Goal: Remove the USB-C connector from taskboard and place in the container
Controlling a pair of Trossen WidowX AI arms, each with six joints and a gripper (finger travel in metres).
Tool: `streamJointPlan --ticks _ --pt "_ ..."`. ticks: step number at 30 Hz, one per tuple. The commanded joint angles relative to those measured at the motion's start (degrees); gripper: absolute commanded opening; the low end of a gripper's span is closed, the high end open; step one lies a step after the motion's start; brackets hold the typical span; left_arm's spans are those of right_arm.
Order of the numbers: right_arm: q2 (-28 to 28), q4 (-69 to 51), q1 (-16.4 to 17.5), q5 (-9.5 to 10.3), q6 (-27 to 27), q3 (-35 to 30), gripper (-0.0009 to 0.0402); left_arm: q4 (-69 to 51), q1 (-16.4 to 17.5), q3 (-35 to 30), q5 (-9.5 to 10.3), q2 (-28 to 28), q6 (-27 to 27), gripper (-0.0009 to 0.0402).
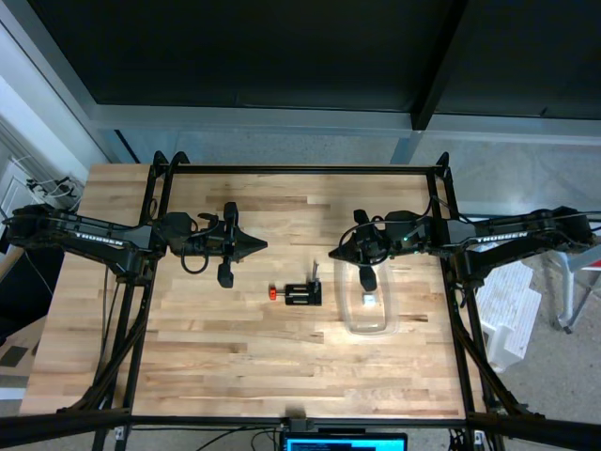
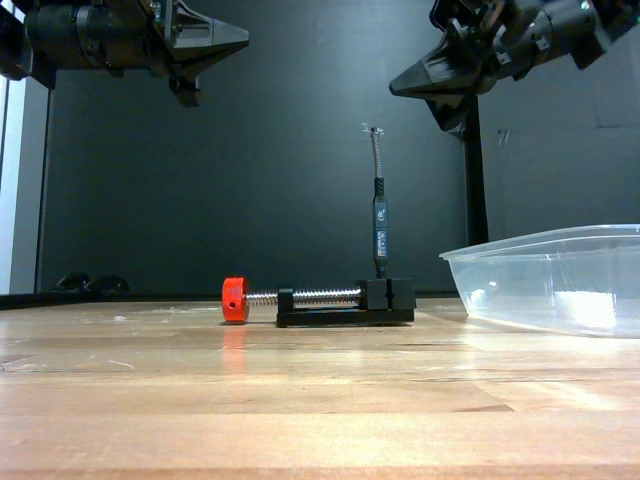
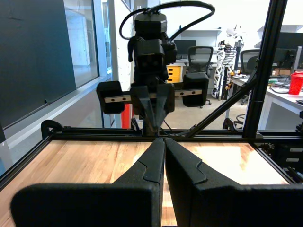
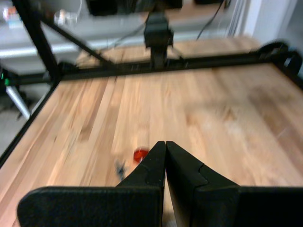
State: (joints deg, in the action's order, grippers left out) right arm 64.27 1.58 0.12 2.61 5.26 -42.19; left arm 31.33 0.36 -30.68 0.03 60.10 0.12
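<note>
Right gripper (image 1: 332,254): we see fingers pressed together, nothing between them. It hangs high over wooden table (image 1: 188,348), at 1 o'clock from small black block-like taskboard (image 1: 302,294) with orange-red knob (image 1: 273,292). Left gripper (image 1: 260,245): likewise clenched, empty, at taskboard's 10 o'clock. Tiny slim dark USB-C connector (image 2: 380,232) stands upright in taskboard, untouched. Clear plastic rectangular container (image 1: 349,324) sits at taskboard's 3 o'clock, without connector. We judge task not begun: grasp, pull-out, carry, drop all left.

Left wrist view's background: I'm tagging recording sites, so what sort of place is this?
Probably a robotics lab in an office: office chairs and a desk behind a framed wooden table; left gripper and right gripper hover shut above it.
</note>
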Motion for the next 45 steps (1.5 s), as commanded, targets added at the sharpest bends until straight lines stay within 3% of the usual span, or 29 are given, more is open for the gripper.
streamJointPlan --ticks 1,6,13,23,31,41,45 --pt "0.04 -8.35 1.22 -0.66 -0.68 -3.21 0.0 0.02 0.02 -0.02 0.0 0.02 0.0 0.0" --pt "0.04 -20.57 3.82 -5.9 -1.03 -7.74 0.0 0.04 0.02 -0.02 0.0 0.02 0.0 0.0" --pt "2.36 -31.08 6.84 -9.14 0.48 -13.31 0.0 0.02 0.02 -0.02 0.0 0.02 0.0 0.0" --pt "13.29 -39.21 8.5 -9.09 0.98 -23.39 0.0 0.02 0.0 -0.02 0.0 0.02 0.0 0.0" --pt "20.59 -45.03 8.76 -8.92 3.32 -27.78 0.0006 0.02 0.02 -0.02 0.0 0.02 0.0 0.0" --pt "25.62 -45.18 9.05 -8.55 3.28 -30.99 0.0113 0.02 0.0 -0.02 0.0 0.02 0.0 0.0" --pt "28.46 -45.92 9.05 -8.61 3.3 -32.7 0.0139 0.02 0.0 -0.02 0.0 0.02 0.0 0.0"
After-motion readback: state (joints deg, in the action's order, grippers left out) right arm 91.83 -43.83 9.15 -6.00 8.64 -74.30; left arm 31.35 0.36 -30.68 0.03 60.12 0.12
